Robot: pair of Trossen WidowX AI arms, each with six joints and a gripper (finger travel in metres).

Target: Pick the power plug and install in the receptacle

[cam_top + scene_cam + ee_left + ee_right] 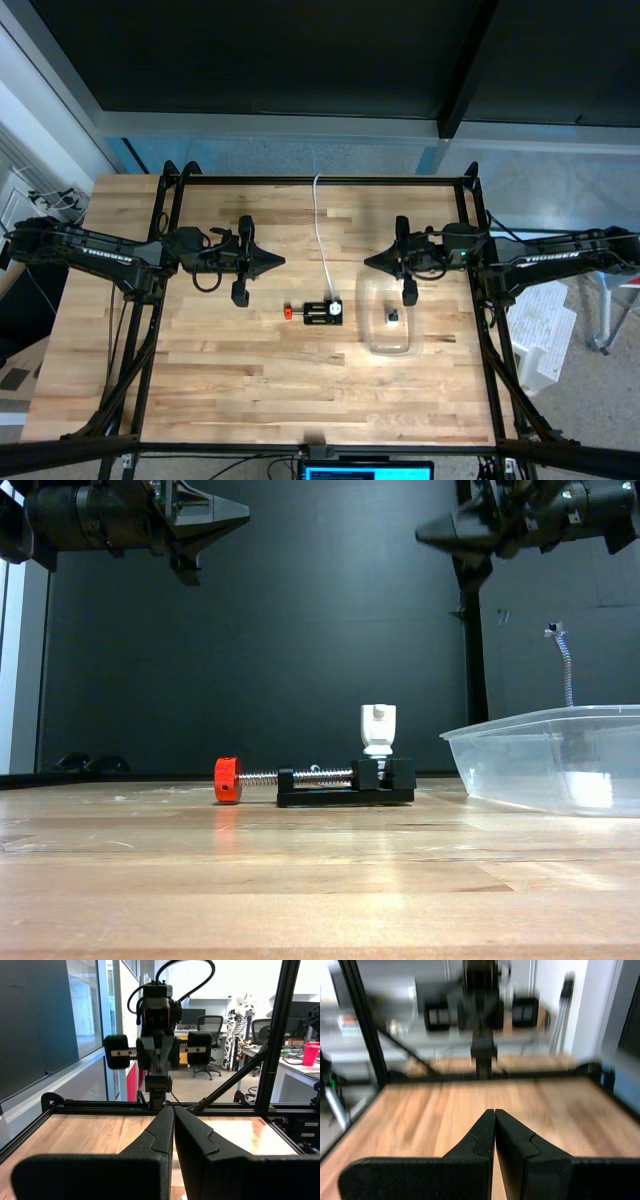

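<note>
The high view looks down over the whole table (250,380). The low view sits level at its near edge, close to the vise (345,783) and tray (540,765), which both views show. The wrist views look along the raised left gripper (173,1108) and right gripper (494,1110), facing each other.

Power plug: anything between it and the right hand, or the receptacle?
Nothing visible between the right hand, hanging high, and the plug. The clear tray wall stands between plug and receptacle. Left hand hangs high beyond the vise.
</note>
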